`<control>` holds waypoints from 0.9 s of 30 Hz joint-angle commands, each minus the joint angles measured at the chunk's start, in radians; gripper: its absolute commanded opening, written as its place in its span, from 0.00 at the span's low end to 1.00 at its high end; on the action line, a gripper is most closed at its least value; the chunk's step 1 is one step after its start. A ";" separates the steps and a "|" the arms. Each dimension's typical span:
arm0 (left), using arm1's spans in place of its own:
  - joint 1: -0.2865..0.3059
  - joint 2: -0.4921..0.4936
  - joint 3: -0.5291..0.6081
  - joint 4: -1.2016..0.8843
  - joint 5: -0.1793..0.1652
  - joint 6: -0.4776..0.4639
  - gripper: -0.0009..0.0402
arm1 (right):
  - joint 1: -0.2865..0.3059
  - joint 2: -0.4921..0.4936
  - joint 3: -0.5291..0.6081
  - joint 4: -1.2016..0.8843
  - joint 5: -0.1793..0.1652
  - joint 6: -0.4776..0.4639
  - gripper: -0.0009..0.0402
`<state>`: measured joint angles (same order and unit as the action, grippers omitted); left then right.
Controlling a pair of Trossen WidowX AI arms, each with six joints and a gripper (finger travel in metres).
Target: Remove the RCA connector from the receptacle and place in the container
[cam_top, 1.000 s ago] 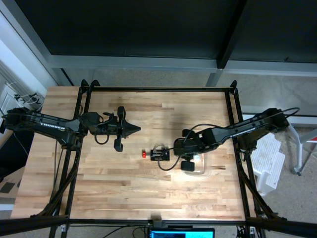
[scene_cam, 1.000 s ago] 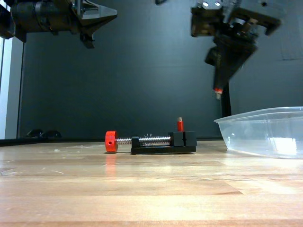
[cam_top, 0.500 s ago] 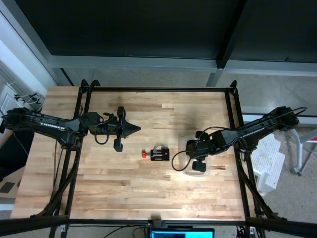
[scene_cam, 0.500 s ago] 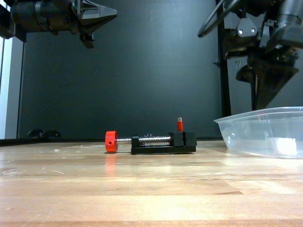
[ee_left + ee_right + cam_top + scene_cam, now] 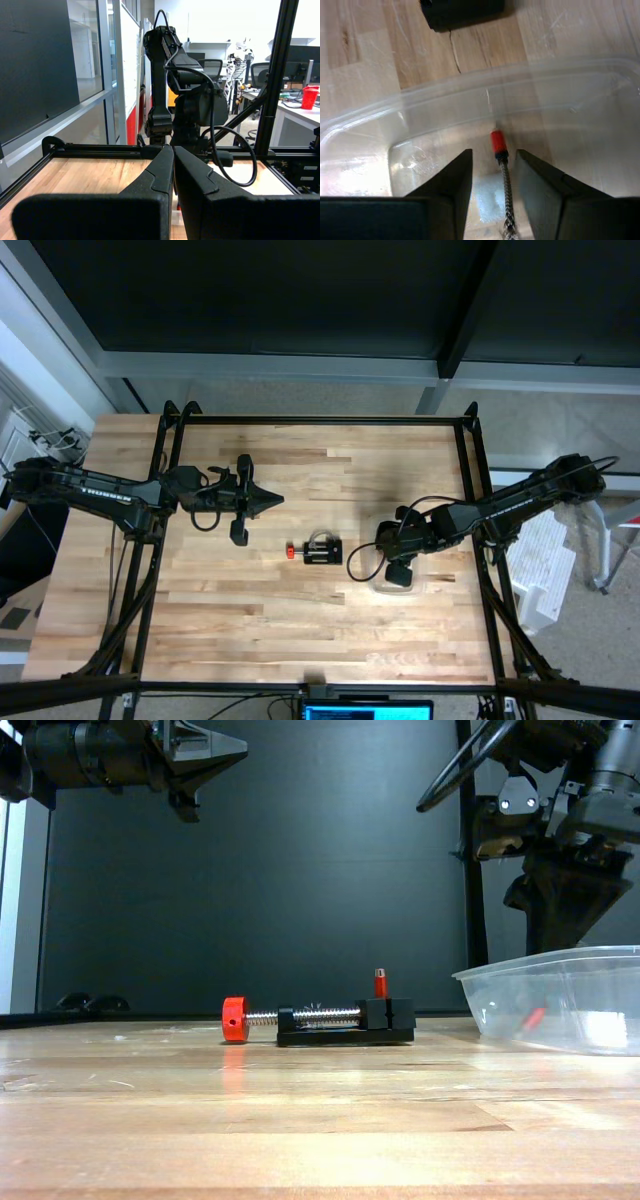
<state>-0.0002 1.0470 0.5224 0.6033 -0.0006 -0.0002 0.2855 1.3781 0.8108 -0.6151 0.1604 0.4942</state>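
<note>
Since the earlier frame the tiny slim red RCA connector has dropped out of the right hand. It is now lying inside the clear, low-walled rectangular plastic container, which is sitting just to the right of the small black blocky receptacle. The right hand is hanging directly over the connector, up and to the right of the receptacle, with its fingers spread apart and gripping nothing.

A pale butcher-block wooden bench is carrying everything, and black metal frame rails are running round it. A dark panel is filling the wall behind the receptacle. The left wrist view is looking out on an office with glass partitions, desks and chairs.

White lettering on the left arm is showing too small to read.

In the container, a silvery braided lead is trailing from the connector's red body. A pale squarish piece is showing beside the lead; I cannot tell whether it is lying in the tray or under it.

The receptacle is wearing a red knob at its left end, and a short red post is standing upright on its top.

The left hand is hanging high, well to the left of the receptacle, with its fingers pressed together on nothing.
</note>
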 commanded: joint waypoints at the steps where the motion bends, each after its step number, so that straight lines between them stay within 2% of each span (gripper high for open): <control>1: 0.000 0.000 0.000 0.000 0.000 0.000 0.02 | 0.001 -0.005 0.016 -0.009 -0.005 -0.004 0.39; 7: 0.000 0.000 0.000 0.000 0.000 0.000 0.02 | 0.000 -0.033 0.066 -0.064 -0.005 -0.016 0.45; 11: 0.000 0.000 0.000 0.000 0.000 0.000 0.02 | -0.009 -0.056 0.138 -0.103 -0.005 -0.069 0.45; 15: 0.000 0.000 0.000 0.000 0.000 0.000 0.02 | -0.046 -0.072 0.228 -0.145 -0.004 -0.147 0.42; 21: 0.000 0.000 0.000 0.000 0.000 0.000 0.02 | -0.111 -0.106 0.275 -0.108 -0.005 -0.285 0.31; 27: 0.000 0.000 0.000 0.000 0.000 0.000 0.02 | -0.166 -0.163 0.243 0.092 -0.006 -0.389 0.08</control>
<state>-0.0002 1.0470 0.5228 0.6033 -0.0010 -0.0002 0.1291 1.2243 1.0580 -0.5629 0.1551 0.1246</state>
